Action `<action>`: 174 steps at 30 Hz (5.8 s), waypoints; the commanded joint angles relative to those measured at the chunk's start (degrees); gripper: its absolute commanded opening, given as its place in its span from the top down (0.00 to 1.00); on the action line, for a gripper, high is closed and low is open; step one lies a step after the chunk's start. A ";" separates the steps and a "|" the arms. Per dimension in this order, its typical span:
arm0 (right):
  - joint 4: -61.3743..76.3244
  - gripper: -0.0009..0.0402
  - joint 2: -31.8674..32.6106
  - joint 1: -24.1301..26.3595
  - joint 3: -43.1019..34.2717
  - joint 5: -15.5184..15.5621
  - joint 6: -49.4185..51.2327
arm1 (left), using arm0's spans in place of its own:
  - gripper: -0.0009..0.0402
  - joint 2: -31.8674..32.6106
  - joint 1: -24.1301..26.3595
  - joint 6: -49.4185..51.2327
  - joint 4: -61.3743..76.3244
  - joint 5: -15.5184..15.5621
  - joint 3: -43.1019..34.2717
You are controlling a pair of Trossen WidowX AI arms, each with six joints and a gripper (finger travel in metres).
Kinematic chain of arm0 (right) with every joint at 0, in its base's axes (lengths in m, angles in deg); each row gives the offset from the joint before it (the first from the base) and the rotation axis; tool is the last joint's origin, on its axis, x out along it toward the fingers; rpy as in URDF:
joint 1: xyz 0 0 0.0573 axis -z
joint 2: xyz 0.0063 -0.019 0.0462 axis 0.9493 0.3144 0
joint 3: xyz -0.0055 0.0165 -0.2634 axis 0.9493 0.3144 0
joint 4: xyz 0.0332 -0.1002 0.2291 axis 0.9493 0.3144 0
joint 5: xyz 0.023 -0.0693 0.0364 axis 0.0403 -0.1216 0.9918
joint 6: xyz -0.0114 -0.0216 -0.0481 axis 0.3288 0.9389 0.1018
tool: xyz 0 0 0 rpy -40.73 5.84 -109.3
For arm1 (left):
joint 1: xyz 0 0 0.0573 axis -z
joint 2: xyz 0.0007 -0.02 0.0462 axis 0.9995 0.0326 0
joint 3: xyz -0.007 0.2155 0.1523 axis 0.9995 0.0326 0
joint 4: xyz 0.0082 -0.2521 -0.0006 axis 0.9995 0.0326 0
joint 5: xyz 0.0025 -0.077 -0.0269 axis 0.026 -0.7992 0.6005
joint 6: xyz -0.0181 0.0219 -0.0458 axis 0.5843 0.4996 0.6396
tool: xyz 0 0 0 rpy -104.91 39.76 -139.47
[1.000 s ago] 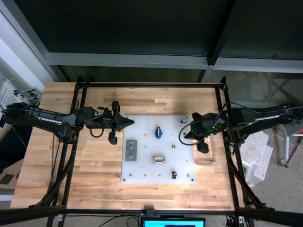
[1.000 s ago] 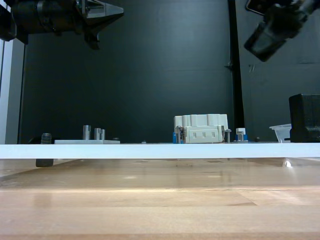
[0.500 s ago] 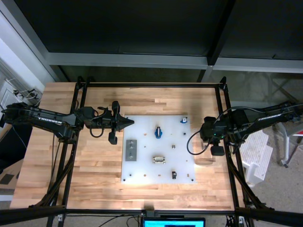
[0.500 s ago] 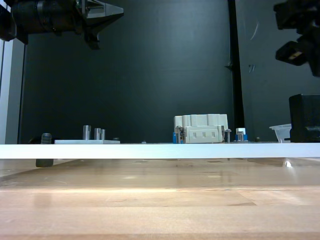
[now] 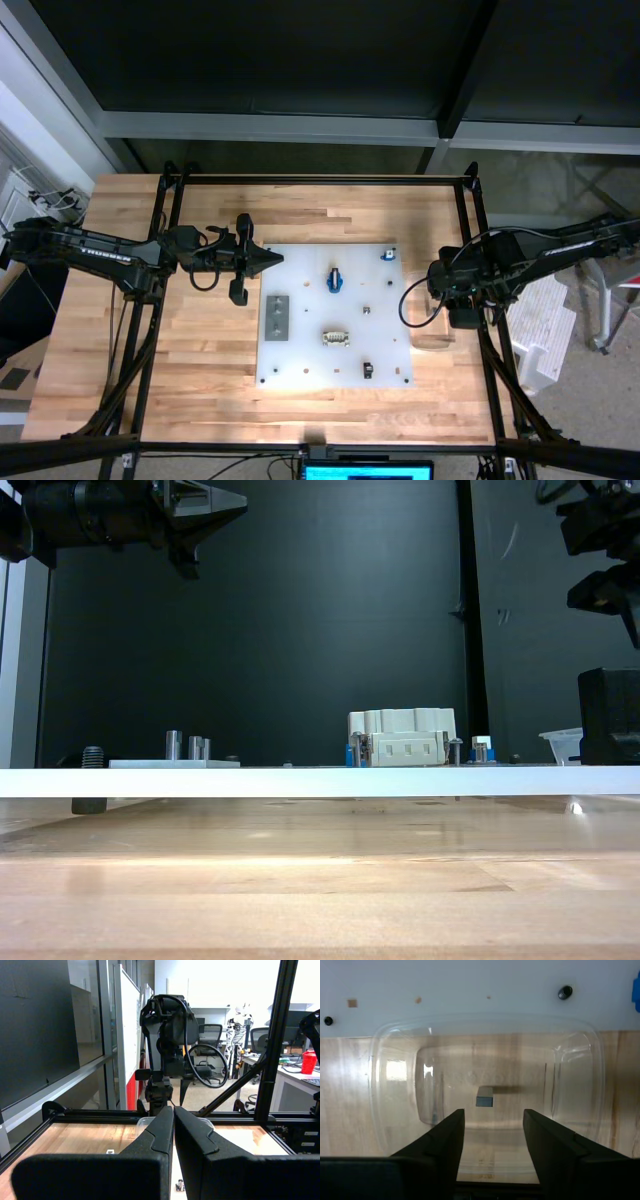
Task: Pick the 16mm bar and install on taskboard
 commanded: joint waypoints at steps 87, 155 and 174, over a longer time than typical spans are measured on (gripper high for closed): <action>-18.49 0.74 6.88 -6.75 17.40 -4.22 -5.49 | 0.98 0.02 0.00 0.00 0.00 -0.02 -0.02; -6.97 0.96 21.24 -15.39 -10.08 -1.53 3.10 | 0.98 0.02 0.00 0.00 -0.02 -0.02 -0.02; -6.56 0.96 31.43 -21.79 -17.68 -4.52 -7.17 | 0.98 0.02 -0.02 0.00 0.00 0.00 -0.02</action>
